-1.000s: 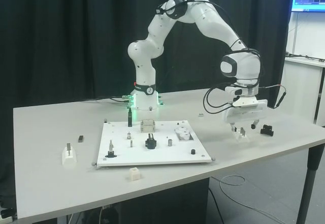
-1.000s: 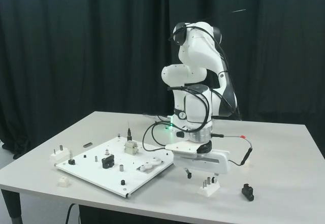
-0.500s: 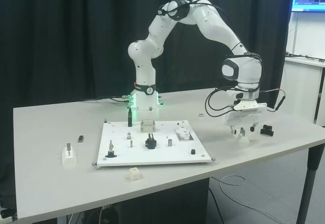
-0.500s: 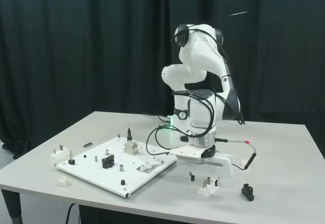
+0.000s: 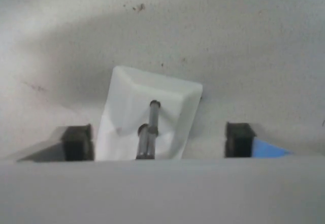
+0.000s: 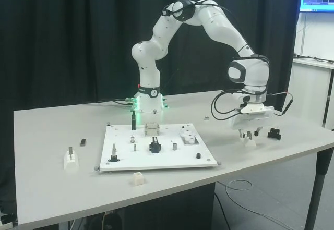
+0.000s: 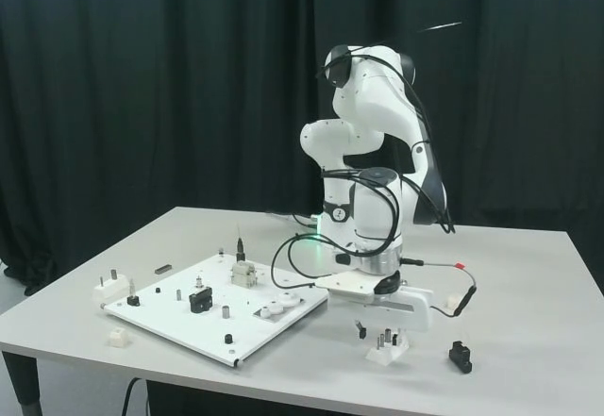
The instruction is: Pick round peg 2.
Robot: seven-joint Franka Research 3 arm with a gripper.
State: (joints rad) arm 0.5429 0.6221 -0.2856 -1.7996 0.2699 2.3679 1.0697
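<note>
The white arm [image 6: 209, 21] is bent low over the near right part of the grey surface [image 6: 47, 131], and the end effector [image 6: 249, 134] hangs right over a small white holder [image 5: 147, 125] there. Two thin pegs stand upright in that holder; round peg 2 [image 5: 153, 116] is one of them, sitting between the two black fingertips [image 5: 77, 141]. Those tips are spread wide, one on each side of the holder, gripping nothing. A small black part [image 7: 460, 357] lies just beside the holder, and the white board [image 6: 156, 149] with its fittings sits well apart toward the middle of the surface
</note>
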